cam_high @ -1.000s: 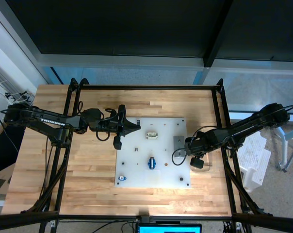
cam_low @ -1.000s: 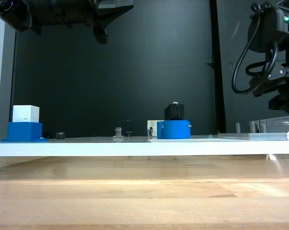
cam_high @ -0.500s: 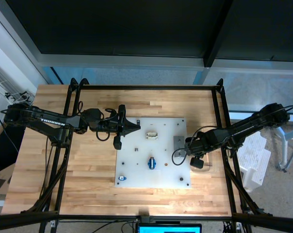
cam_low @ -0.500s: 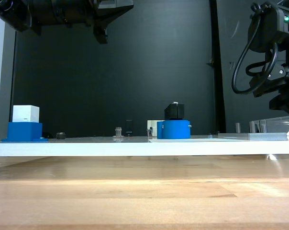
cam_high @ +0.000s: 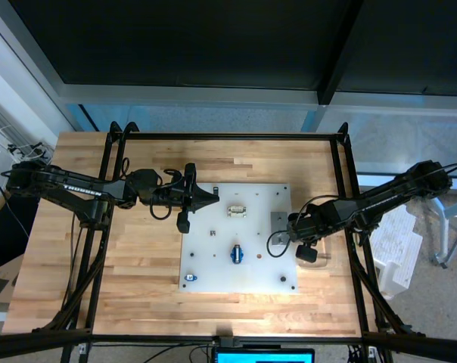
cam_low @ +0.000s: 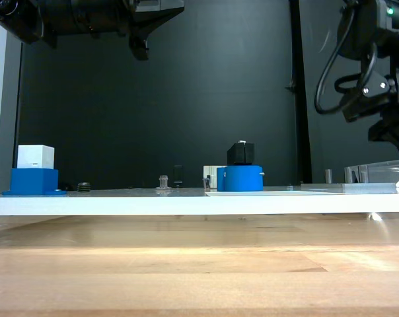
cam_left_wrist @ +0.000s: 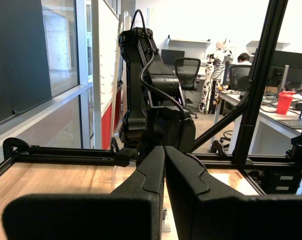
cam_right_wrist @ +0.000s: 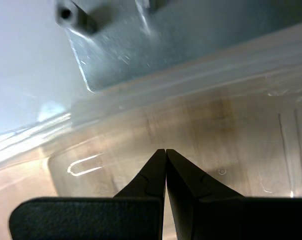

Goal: Pick the 16mm cylinder and install on the taskboard

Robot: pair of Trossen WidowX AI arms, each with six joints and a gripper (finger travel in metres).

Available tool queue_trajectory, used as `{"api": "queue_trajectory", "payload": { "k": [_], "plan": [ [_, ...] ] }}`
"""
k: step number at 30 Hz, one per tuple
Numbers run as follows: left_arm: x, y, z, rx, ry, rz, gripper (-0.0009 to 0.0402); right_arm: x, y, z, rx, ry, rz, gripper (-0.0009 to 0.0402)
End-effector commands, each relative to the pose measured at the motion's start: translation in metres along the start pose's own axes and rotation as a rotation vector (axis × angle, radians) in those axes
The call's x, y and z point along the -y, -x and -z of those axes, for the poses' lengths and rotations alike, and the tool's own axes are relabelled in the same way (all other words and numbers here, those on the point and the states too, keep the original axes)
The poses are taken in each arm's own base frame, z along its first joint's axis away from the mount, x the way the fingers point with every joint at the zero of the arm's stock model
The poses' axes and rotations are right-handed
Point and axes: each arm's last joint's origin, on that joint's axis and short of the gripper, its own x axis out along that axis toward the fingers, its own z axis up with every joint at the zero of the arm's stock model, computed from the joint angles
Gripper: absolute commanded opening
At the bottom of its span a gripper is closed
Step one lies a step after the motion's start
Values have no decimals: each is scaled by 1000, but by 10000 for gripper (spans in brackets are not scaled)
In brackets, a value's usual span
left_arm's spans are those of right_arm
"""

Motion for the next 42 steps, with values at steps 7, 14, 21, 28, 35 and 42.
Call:
{"api": "queue_trajectory", "payload": {
  "k": [7, 14, 21, 28, 35, 42],
  "plan": [
    [0, 0, 0, 0, 0, 0, 0, -1, 17, -1, -23, 21, 13, 0],
    [0, 0, 0, 0, 0, 0, 0, -1, 38, -2, 49, 22, -39, 0],
    [0, 0, 0, 0, 0, 0, 0, 1, 46, 0, 84, 20, -59, 0],
    [0, 0, 0, 0, 0, 0, 0, 1, 46, 1, 77, 22, -54, 0],
    [0, 0, 0, 0, 0, 0, 0, 2, 47, 3, 65, 26, -46, 0],
    [0, 0, 0, 0, 0, 0, 0, 5, 53, 10, 60, 61, -42, 49]
  ]
}}
